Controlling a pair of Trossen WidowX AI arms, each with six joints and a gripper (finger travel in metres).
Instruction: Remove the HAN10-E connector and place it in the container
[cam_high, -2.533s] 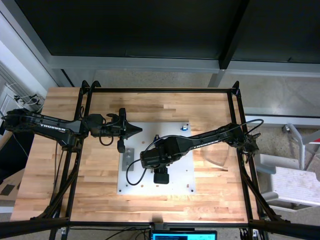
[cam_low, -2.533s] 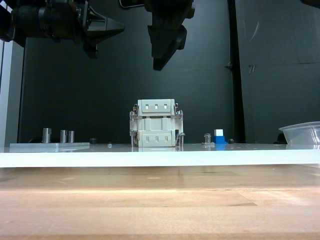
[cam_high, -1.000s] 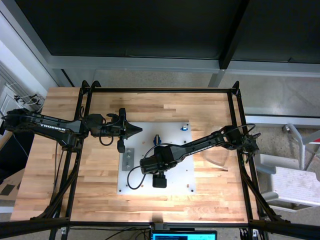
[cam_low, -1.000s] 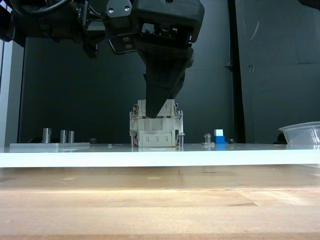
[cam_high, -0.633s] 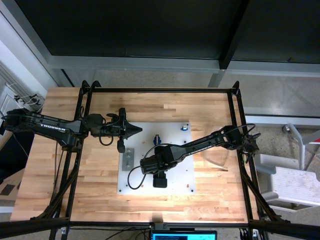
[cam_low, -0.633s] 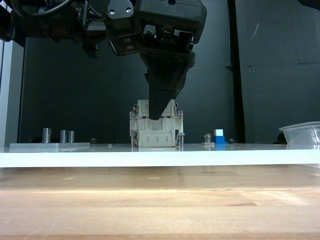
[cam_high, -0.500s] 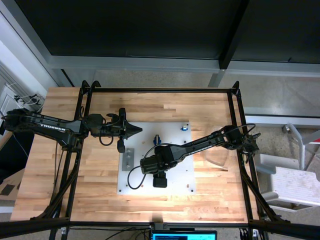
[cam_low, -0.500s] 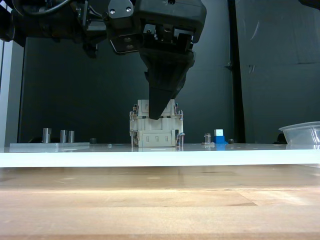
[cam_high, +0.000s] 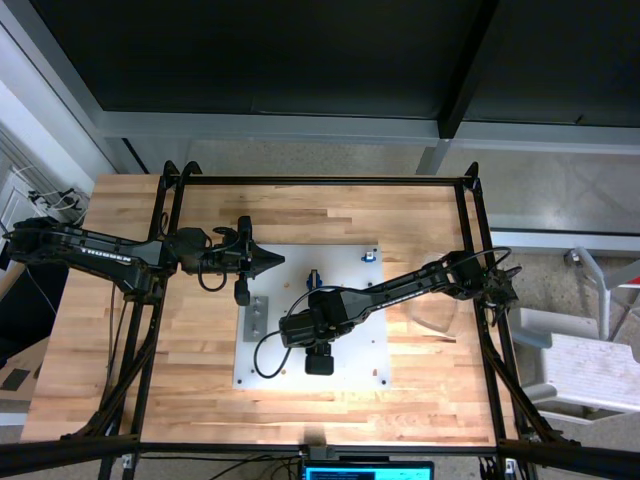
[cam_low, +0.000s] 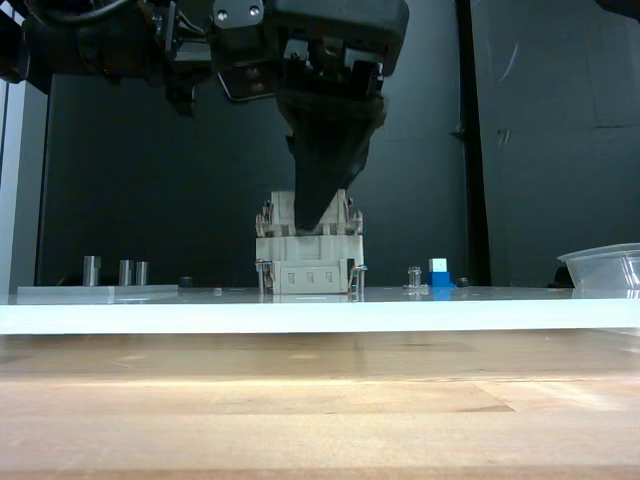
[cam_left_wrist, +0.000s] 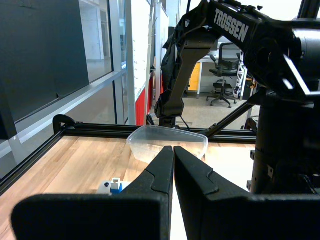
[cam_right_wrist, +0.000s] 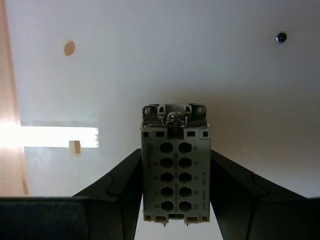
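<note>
**Right gripper (cam_right_wrist: 175, 172) clamped on the HAN10-E connector (cam_right_wrist: 175, 165); left gripper (cam_left_wrist: 173, 150) pinched shut on nothing, parked above the board's far-left edge.**

The connector sits on top of its grey base housing (cam_low: 308, 275) mid task board (cam_high: 362, 352). You can't tell from these views whether the two have parted. Your fingers (cam_right_wrist: 122, 175) press on its two long side walls, which looks like the right hold: it keeps clear of the pin face and the screw clamp at the end. It's likely a rigid, light plastic block with smooth sides, so expect slip if the mate is tight. Pull straight up, since a tilt will probably bind it. The container (cam_low: 605, 265) is well apart, off the board's right edge. The small blue piece (cam_low: 438, 272) stands between the two and is low, so carry the connector above it and over the tub rim. The metal plate with posts (cam_low: 100, 290) lies to the left, away from the route to the tub.
</note>
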